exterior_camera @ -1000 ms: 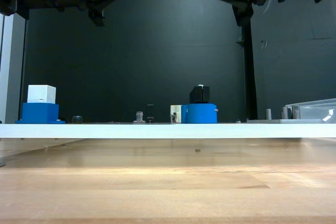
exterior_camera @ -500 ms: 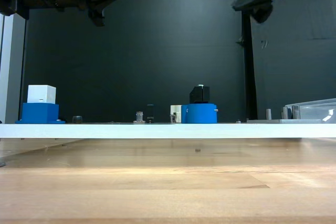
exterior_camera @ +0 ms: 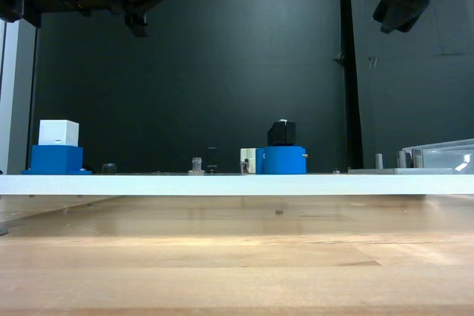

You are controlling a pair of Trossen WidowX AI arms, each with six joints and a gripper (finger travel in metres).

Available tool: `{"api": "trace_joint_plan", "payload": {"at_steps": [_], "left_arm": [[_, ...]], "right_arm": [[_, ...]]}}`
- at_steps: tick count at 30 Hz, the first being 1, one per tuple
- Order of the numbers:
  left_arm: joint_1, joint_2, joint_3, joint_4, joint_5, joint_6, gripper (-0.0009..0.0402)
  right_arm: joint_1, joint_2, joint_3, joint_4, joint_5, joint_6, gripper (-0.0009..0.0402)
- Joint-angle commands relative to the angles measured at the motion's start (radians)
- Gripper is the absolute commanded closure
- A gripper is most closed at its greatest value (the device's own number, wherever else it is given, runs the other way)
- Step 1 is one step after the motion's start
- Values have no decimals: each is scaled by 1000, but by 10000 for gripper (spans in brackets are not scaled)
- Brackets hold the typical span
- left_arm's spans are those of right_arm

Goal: Pick the 16mm cylinder and place it in the taskboard

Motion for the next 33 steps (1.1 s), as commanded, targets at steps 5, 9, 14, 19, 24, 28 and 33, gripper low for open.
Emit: {"api": "trace_joint_plan", "payload": {"at_steps": [5, 9, 14, 19, 24, 28, 33], "left_arm": [[0, 0, 0, 0, 0, 0, 393], [0, 0, 0, 0, 0, 0, 393], [0, 0, 0, 0, 0, 0, 393], [0, 0, 0, 0, 0, 0, 393], [0, 0, 0, 0, 0, 0, 393], [0, 0, 0, 0, 0, 0, 393], [0, 0, 0, 0, 0, 0, 393]], "right_arm": [[28, 13, 3, -137, -1, 37, 393], [60, 27, 3, -196, -2, 40, 393], [103, 39, 2, -257, -2, 44, 393], [159, 39, -8, -299, -2, 48, 393], [220, 39, -16, -345, 1, 82, 393], [261, 39, -30, -350, 0, 106, 393], [296, 40, -45, -358, -3, 139, 393]]}}
